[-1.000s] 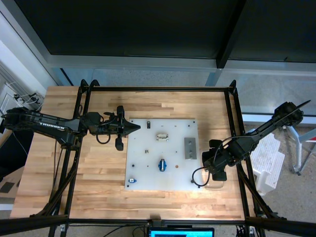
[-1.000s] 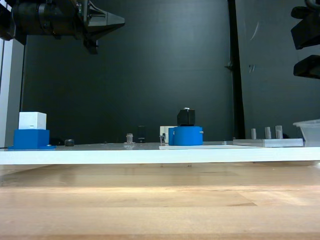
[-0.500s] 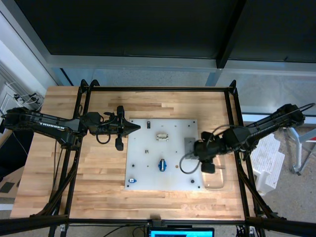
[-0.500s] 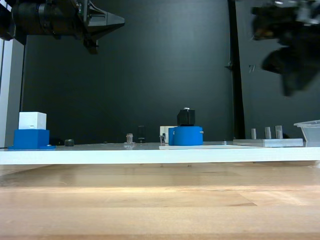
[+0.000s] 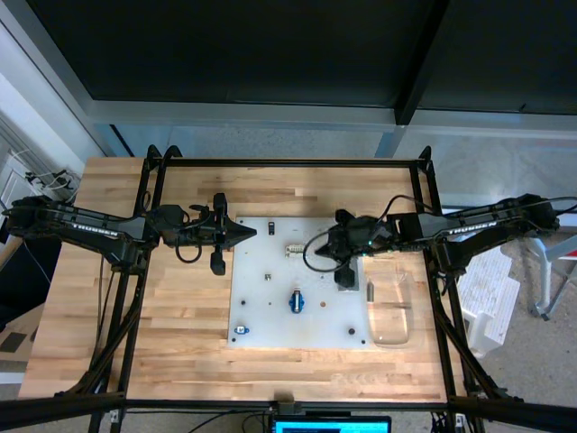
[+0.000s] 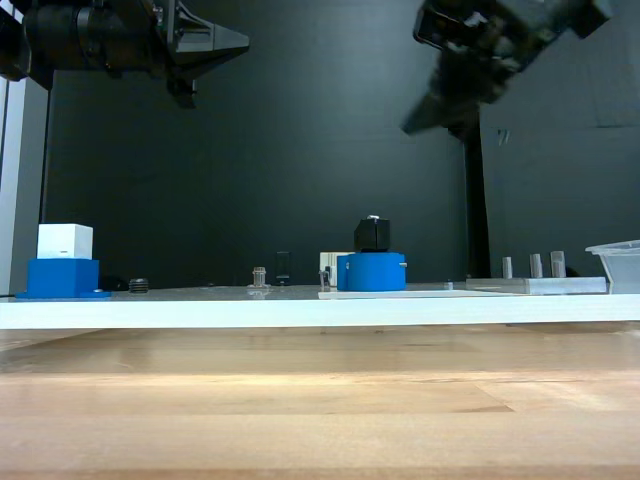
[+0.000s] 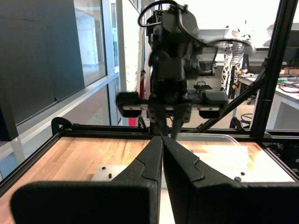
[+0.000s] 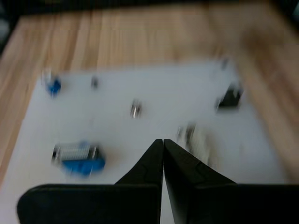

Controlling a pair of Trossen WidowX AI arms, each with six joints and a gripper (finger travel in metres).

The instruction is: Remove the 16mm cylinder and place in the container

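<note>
Clearance above board (image 5: 270, 311): left hand (image 7: 162, 138) at its left edge, right hand (image 8: 163, 141) overhead, both closed, empty.

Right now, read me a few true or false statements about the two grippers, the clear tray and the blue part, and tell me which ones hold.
1. The left gripper and the right gripper both have their fingers together. True.
2. The right gripper hangs over the container. False: it is over the white board, and the container lies off to its side.
3. The left gripper rests on the white board. False: it hangs high in the air, beyond the board's left edge.
4. The blue part stands on the white board. True.
5. The container lies on the wooden table at the board's right edge. True.
</note>
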